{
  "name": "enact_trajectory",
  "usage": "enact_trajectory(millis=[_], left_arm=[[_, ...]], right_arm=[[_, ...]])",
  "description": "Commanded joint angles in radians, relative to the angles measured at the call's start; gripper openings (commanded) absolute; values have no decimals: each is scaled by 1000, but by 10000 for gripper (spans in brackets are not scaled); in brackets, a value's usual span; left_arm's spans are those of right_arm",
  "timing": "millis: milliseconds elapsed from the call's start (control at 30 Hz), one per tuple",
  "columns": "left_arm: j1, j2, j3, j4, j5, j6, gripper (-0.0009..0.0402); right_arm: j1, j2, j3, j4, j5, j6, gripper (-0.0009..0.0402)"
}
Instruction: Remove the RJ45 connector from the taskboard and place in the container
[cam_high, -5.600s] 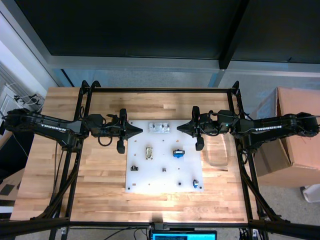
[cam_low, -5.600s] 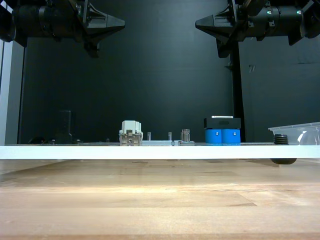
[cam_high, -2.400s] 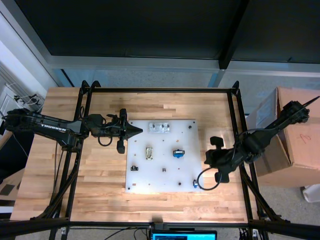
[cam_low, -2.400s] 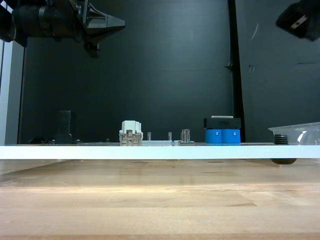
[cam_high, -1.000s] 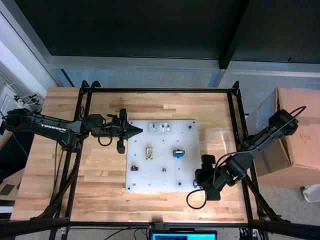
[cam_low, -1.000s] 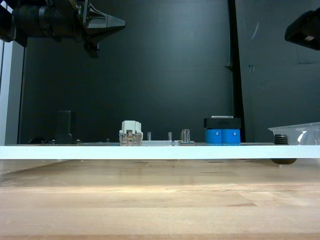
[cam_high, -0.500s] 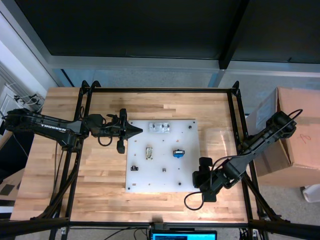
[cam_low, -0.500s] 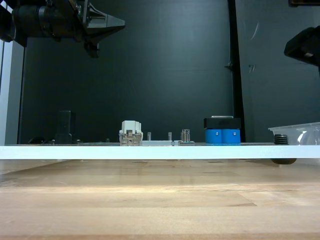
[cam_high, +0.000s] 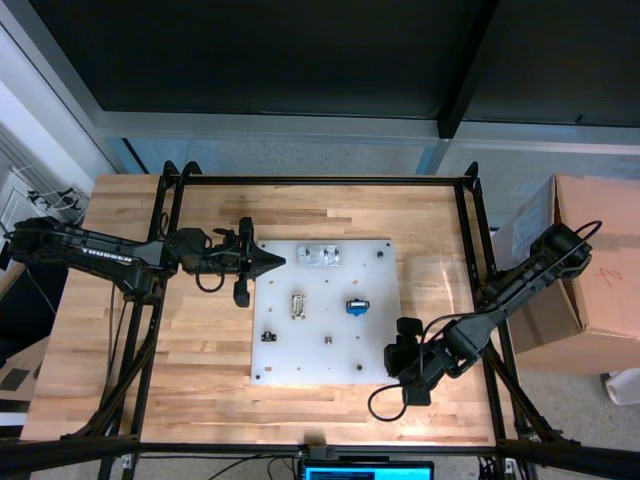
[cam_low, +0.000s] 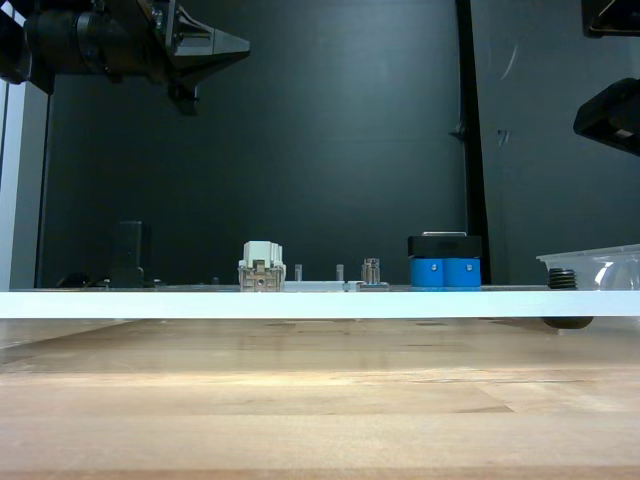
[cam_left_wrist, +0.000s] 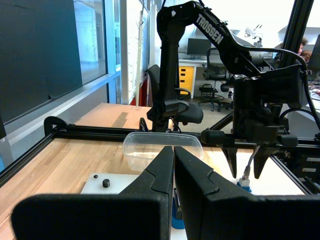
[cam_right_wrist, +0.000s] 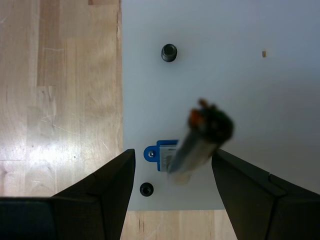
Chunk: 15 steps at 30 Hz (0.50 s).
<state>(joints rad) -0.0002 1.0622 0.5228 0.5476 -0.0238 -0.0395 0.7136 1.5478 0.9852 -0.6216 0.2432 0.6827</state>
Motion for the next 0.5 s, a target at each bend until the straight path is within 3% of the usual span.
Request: enact_trajectory(millis=[33, 500], left_arm=[[0, 0, 0, 0, 0, 0, 0], [0, 0, 0, 0, 0, 0, 0]], right_arm=[[0, -2, -2, -2, 2, -3, 190], [0, -2, -2, -1, 26, -8, 72]])
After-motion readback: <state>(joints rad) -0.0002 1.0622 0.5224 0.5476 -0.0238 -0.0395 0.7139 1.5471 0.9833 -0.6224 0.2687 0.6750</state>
